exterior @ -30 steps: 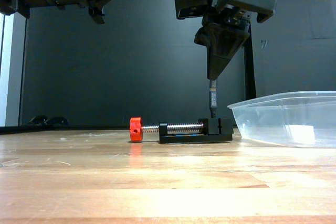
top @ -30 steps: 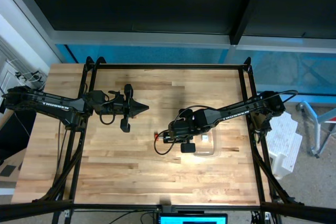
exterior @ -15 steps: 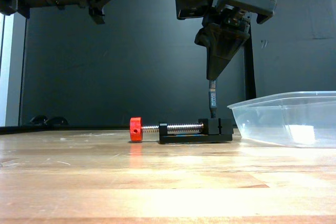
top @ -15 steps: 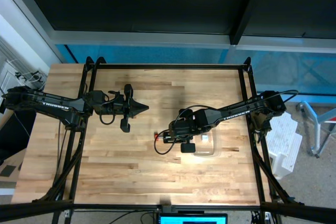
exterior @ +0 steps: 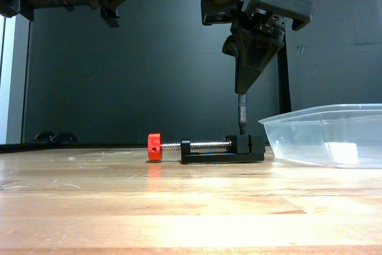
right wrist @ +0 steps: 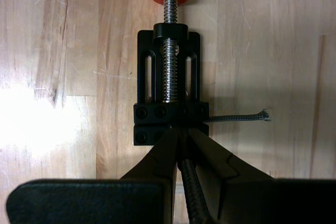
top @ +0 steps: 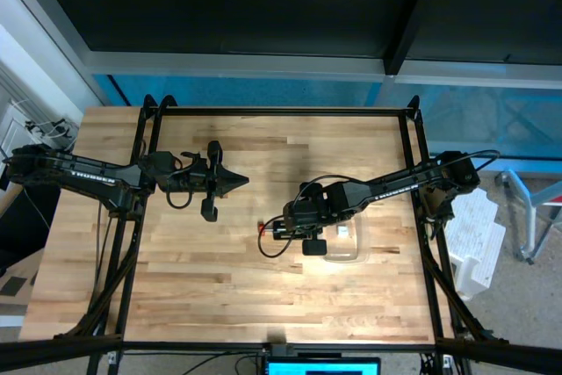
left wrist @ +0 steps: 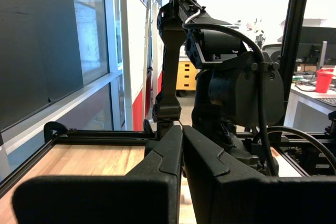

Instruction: Pick the usb-c connector and install on the hub

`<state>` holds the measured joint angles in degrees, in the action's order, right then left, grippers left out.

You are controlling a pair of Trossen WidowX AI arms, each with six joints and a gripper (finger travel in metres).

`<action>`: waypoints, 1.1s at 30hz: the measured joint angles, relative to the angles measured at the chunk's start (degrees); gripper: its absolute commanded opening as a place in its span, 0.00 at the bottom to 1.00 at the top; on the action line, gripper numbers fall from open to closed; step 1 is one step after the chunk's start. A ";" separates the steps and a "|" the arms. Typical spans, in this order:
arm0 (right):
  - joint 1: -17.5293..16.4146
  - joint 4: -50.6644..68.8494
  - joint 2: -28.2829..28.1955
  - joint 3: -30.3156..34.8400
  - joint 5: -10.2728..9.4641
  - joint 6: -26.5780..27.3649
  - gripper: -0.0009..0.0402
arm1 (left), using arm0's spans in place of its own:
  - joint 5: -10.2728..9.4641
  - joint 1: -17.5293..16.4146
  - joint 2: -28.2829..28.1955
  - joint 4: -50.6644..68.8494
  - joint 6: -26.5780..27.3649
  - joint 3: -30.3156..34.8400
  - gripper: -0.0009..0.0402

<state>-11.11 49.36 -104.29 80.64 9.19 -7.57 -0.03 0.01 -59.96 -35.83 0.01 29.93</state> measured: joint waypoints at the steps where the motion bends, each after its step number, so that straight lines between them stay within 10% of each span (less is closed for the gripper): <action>1: 0.07 -0.17 0.02 -0.15 0.00 0.00 0.02 | 0.02 0.00 0.00 0.00 0.00 0.00 0.02; 20: 0.24 0.07 -0.20 0.04 0.09 0.66 0.03 | 0.02 0.00 0.00 0.00 0.02 0.00 0.02; 33: 0.37 0.79 -0.59 1.03 0.57 0.68 0.26 | 0.02 0.00 0.00 -0.04 0.02 0.00 0.02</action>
<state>-10.74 50.15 -104.88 81.67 9.76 -6.90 -0.01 0.01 -59.96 -35.88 0.03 29.93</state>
